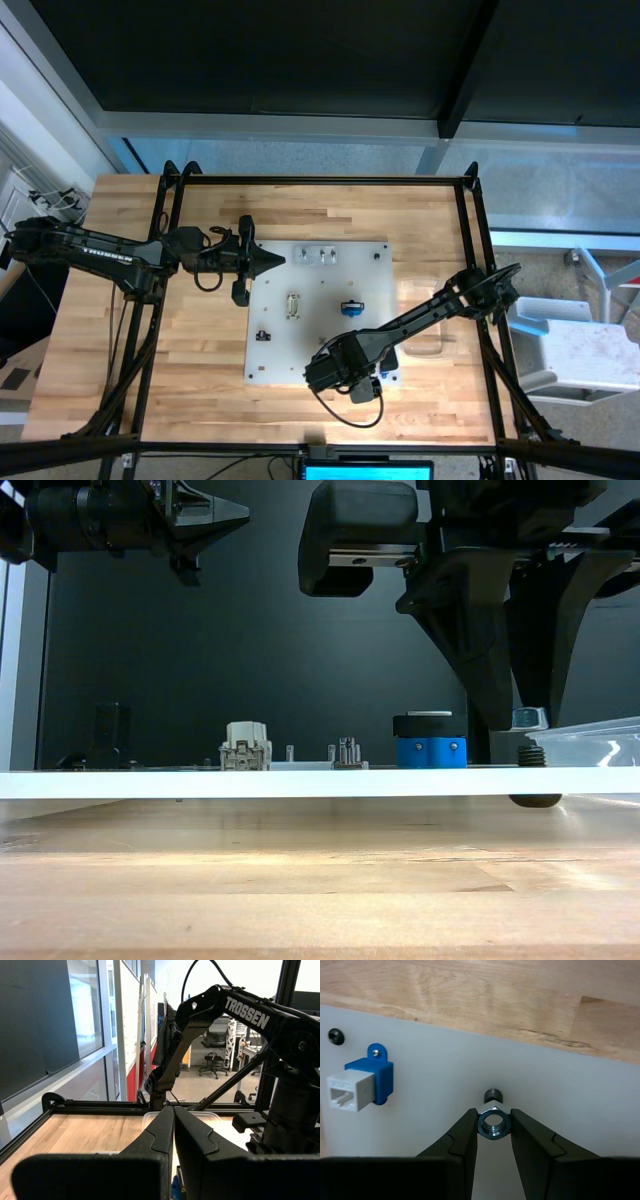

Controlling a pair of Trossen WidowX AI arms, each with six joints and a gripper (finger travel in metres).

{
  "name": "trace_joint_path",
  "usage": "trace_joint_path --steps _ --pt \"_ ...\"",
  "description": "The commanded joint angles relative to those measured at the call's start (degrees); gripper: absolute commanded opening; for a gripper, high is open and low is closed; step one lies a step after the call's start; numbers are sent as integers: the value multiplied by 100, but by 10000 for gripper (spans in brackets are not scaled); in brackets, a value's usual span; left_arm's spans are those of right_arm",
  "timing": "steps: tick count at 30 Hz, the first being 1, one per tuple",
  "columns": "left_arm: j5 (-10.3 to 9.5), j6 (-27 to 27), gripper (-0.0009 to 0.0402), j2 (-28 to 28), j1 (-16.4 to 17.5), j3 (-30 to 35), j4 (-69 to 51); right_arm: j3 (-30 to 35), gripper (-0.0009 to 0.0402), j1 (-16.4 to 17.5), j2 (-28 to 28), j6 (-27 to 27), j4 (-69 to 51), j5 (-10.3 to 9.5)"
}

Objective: Pick the M12 fastener and fasten on the M12 threads

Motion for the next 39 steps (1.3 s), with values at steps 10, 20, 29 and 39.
trace_joint_path --steps 10,20,29,39 --pt "2 0 0 0 2 2 0 -57 41 37 -24 -7 68 -11" --pt "0 0 0 0 0 2 0 -358 41 63 -203 44 367 13" --pt "2 0 0 0 2 2 0 -468 41 61 -195 44 505 13" --pt "2 0 0 0 2 2 0 -629 41 52 -195 44 715 11"
